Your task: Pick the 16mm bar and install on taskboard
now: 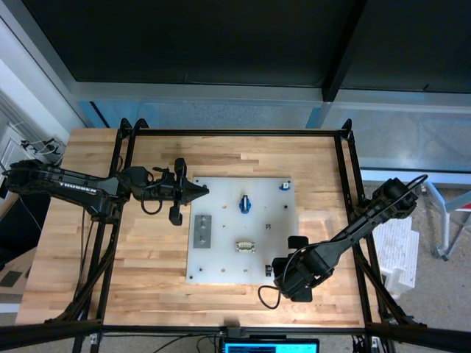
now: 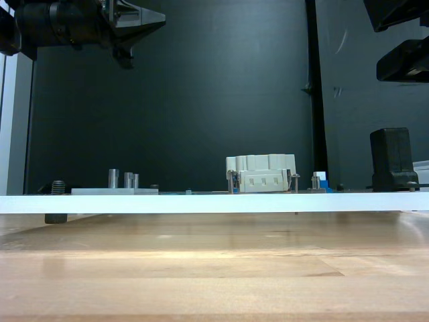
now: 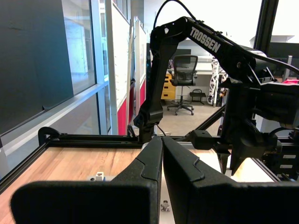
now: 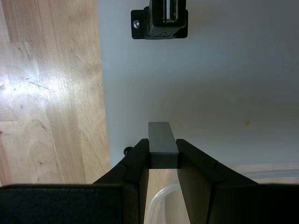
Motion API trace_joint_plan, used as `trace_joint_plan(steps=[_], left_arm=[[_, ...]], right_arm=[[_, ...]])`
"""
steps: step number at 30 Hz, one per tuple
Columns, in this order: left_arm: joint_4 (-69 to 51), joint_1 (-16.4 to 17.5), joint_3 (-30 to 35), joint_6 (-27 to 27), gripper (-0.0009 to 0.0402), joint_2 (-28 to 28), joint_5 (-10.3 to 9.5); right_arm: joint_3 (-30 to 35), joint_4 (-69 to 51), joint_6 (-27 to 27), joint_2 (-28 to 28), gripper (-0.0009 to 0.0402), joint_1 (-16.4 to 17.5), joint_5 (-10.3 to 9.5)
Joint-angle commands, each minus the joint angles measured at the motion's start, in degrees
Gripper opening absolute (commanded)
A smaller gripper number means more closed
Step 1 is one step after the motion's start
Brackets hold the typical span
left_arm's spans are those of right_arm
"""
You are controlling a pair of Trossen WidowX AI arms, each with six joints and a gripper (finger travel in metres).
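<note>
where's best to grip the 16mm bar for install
Grip the 16mm bar at one end, across its straight sides, other end free, from above, as the right claw over the taskboard's near right corner has it. Left claw hovers shut over the board's left edge.

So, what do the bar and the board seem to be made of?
The bar, gripped in the right claw over the board's near-right corner: probably metal, matt grey, sharp-edged. The board: smooth white sheet, maybe plastic or painted metal. Left claw hangs shut above its far-left corner.
</note>
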State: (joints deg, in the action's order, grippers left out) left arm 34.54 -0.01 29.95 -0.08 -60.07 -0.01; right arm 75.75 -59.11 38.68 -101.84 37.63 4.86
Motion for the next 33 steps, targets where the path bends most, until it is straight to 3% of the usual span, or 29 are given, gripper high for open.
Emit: trace_joint_plan(steps=[1,33], left_arm=[[0.00,0.00,0.00,0.02,0.0000,-0.02,0.00],[0.00,0.02,0.00,0.02,0.0000,-0.02,0.00]], right_arm=[[-0.24,0.20,0.00,0.04,0.0004,0.04,0.02],[-3.10,3.56,-0.22,-1.22,0.0004,0.02,0.04]])
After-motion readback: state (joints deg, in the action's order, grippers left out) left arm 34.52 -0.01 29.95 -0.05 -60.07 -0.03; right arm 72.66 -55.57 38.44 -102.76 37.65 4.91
